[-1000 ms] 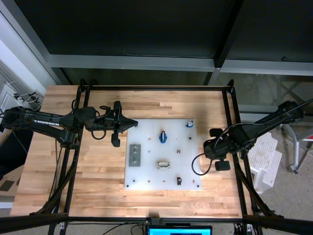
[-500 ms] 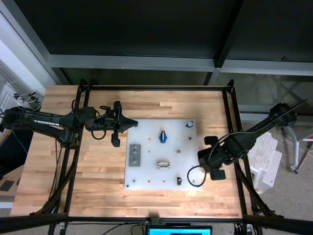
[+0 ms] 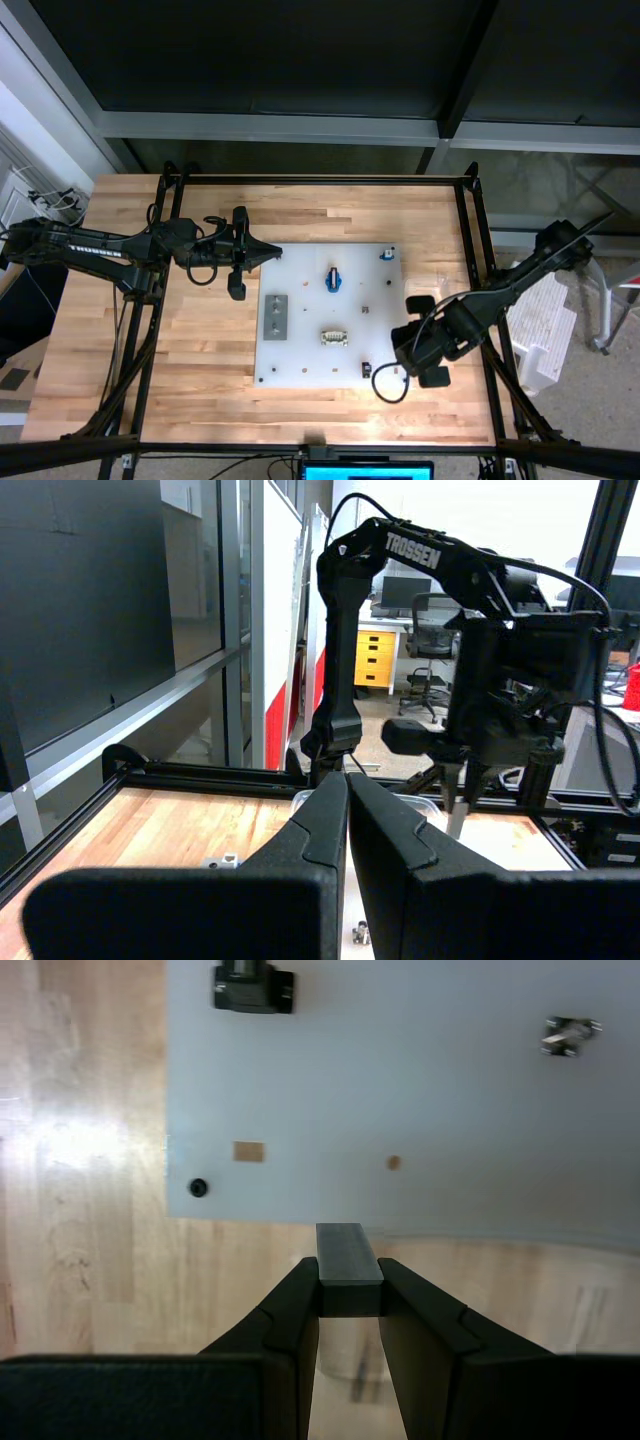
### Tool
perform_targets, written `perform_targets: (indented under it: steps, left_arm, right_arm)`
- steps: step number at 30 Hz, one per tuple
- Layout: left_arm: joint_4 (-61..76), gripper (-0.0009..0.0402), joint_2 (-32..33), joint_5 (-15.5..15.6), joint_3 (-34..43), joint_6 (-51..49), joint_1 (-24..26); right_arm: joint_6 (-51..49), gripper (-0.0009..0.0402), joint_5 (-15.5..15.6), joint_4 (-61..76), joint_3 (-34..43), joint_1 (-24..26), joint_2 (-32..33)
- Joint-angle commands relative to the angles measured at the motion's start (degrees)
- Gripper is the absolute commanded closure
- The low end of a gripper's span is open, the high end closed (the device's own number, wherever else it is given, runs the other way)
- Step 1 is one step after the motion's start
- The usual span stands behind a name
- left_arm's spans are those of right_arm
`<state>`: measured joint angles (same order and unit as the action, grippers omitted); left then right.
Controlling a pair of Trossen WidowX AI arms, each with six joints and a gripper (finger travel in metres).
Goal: Pick the 16mm bar and install on taskboard
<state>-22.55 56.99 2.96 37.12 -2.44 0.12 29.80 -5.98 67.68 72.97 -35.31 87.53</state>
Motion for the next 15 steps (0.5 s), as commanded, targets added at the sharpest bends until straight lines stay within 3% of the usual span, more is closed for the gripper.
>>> perform_targets:
  steps: [1,15]
  left_arm:
    - [0.02,0.0393,0.0,0.0,0.02,0.02,-0.02]
    - [0.0,0.0393,0.0,0.0,0.02,0.02,0.0]
  right_arm:
    - [0.33,0.0378,0.02,-1.57,0.04,-0.79,0.55]
    - [3.04,0.0378,0.17,-2.27,1.7,-2.49,3.37]
